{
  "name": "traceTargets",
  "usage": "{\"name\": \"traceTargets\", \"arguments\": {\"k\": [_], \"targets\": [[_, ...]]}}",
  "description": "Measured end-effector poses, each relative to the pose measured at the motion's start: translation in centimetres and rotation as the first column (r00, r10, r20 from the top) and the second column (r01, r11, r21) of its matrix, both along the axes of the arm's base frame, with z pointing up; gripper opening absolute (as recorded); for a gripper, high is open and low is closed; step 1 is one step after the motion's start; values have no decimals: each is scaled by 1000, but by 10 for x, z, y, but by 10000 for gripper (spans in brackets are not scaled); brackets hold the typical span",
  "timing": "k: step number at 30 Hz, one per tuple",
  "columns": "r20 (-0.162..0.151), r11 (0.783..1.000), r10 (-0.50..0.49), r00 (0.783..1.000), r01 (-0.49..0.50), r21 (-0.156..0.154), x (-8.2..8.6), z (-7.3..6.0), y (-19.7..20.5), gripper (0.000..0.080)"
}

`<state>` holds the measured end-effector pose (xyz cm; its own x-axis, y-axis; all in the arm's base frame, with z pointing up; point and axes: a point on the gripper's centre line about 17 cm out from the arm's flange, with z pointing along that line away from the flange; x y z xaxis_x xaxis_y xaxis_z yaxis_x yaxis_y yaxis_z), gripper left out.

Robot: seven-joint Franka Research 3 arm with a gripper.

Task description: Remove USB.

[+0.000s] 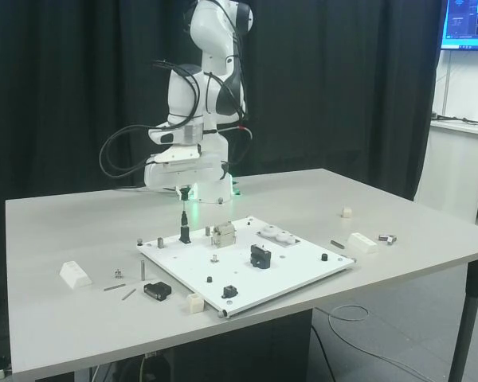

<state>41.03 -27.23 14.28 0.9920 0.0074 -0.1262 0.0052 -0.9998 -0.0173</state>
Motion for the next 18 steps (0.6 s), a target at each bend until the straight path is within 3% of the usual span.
{"name": "traceTargets", "arguments": {"k": [8, 18], "targets": [[28, 1000, -2, 1000, 2, 2, 11, 16, 4, 5], [23, 1000, -13, 1000, 13, -8, 14, 41, 5, 5]]}}
